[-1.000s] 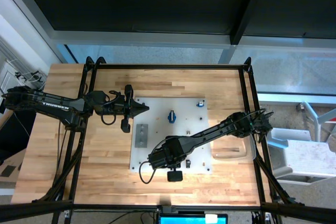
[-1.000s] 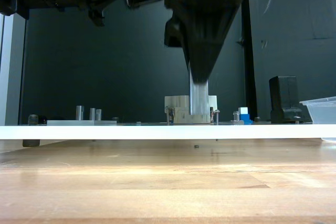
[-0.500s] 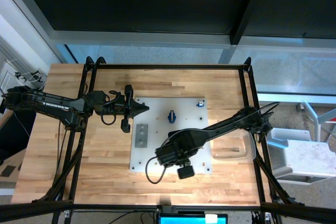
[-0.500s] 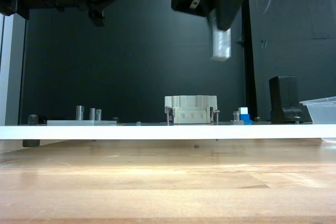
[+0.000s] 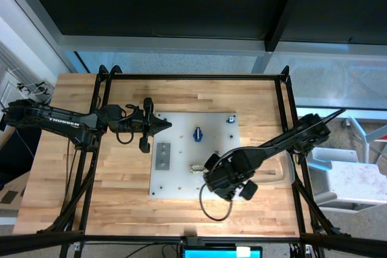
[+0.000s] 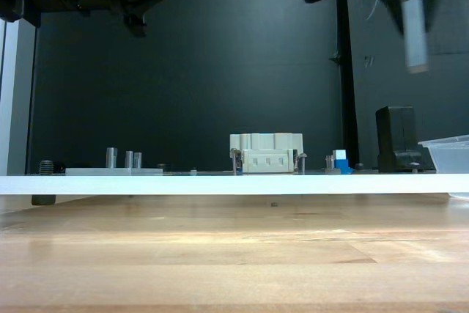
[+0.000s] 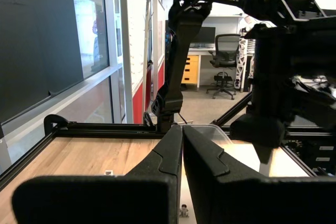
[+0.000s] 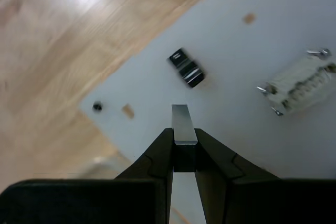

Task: Pick the 16mm bar and place in it's hole on the taskboard

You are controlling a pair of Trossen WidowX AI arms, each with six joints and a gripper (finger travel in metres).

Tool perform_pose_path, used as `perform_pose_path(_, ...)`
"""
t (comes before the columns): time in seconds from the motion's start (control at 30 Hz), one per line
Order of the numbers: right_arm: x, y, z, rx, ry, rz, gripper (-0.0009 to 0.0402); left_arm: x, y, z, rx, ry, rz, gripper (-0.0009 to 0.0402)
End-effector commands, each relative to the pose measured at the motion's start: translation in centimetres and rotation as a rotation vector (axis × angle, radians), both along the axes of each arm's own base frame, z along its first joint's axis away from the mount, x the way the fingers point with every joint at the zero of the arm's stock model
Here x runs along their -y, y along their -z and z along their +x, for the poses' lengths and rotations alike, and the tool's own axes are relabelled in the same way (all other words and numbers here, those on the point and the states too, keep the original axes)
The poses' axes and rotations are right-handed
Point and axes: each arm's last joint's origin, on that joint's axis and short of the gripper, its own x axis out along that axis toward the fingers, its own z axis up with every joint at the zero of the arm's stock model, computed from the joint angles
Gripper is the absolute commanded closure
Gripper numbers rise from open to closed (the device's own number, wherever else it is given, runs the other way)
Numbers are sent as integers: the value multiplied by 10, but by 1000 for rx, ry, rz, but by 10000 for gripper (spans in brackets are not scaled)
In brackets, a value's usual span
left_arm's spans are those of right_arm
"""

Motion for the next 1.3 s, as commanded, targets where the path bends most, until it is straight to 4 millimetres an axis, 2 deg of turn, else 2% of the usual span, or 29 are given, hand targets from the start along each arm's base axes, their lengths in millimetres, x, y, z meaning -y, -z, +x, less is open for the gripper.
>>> perform_pose_path(0.03,1,2,-9,-5,-83,-6,393,0,0,0,0,0,0,393)
perform_pose_path(0.17,0,8,-20,4,-216,-19,393,0,0,0,0,0,0,393)
perform_pose_path(0.67,-11,32,-33,-5,-416,-38,393,0,0,0,0,0,0,393)
perform_pose_path(1.07,-15,45,-31,-5,-522,-52,393,0,0,0,0,0,0,393)
perform_pose_path(1.3,-20,61,-26,-22,-573,-59,393,0,0,0,0,0,0,393)
